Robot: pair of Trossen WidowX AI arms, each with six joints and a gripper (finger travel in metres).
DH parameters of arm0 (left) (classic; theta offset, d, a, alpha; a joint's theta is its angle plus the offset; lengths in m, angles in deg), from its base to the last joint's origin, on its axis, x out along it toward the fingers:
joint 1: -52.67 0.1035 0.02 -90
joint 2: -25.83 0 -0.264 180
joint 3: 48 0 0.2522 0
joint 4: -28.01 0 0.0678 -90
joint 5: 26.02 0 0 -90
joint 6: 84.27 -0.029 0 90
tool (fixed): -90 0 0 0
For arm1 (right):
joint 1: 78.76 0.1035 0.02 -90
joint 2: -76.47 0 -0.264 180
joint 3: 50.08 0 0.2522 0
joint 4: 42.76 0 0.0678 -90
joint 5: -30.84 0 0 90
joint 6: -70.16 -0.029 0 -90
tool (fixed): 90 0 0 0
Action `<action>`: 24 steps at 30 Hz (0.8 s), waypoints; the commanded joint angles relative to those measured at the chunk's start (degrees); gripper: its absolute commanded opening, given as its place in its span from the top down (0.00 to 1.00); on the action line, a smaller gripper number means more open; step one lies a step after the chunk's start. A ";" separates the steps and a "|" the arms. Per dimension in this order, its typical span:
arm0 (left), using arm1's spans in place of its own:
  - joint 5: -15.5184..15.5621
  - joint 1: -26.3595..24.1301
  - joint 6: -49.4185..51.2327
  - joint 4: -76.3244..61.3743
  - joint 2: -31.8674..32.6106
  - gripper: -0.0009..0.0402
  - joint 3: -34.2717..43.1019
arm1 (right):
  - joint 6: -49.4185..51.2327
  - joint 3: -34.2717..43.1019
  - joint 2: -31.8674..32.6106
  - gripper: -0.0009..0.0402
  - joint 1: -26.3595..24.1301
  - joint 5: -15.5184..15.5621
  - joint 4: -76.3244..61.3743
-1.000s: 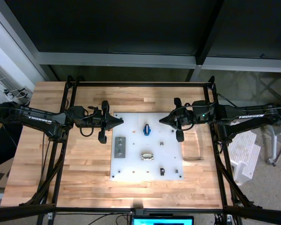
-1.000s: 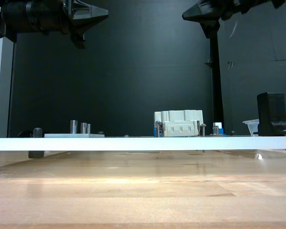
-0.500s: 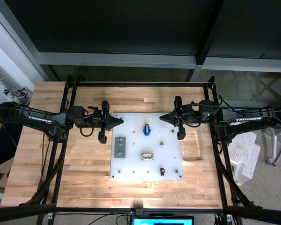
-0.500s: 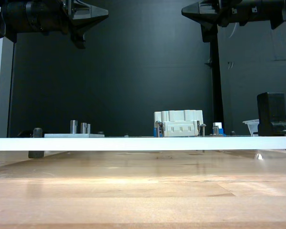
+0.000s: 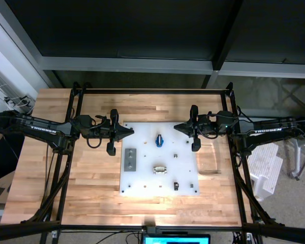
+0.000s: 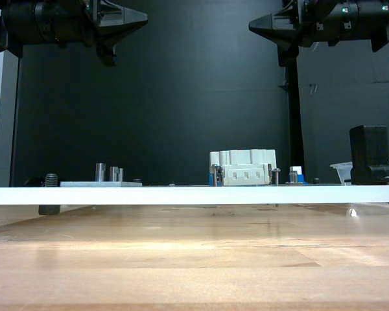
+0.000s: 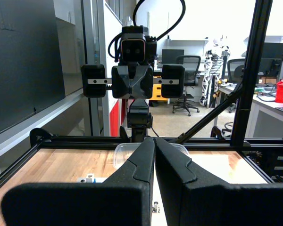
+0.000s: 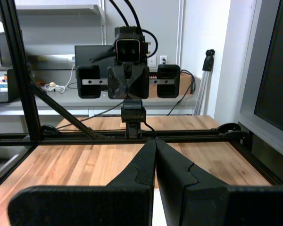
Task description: Pick the 16mm bar and install on taskboard
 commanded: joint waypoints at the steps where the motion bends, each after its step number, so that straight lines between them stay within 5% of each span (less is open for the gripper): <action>1: 0.00 0.00 0.00 0.00 0.00 0.98 0.02 | -0.28 -0.48 0.04 0.98 0.09 -0.50 0.98; 24: -0.02 0.00 0.00 0.00 0.00 0.98 0.02 | -0.35 -0.04 0.04 0.98 0.28 -1.53 0.87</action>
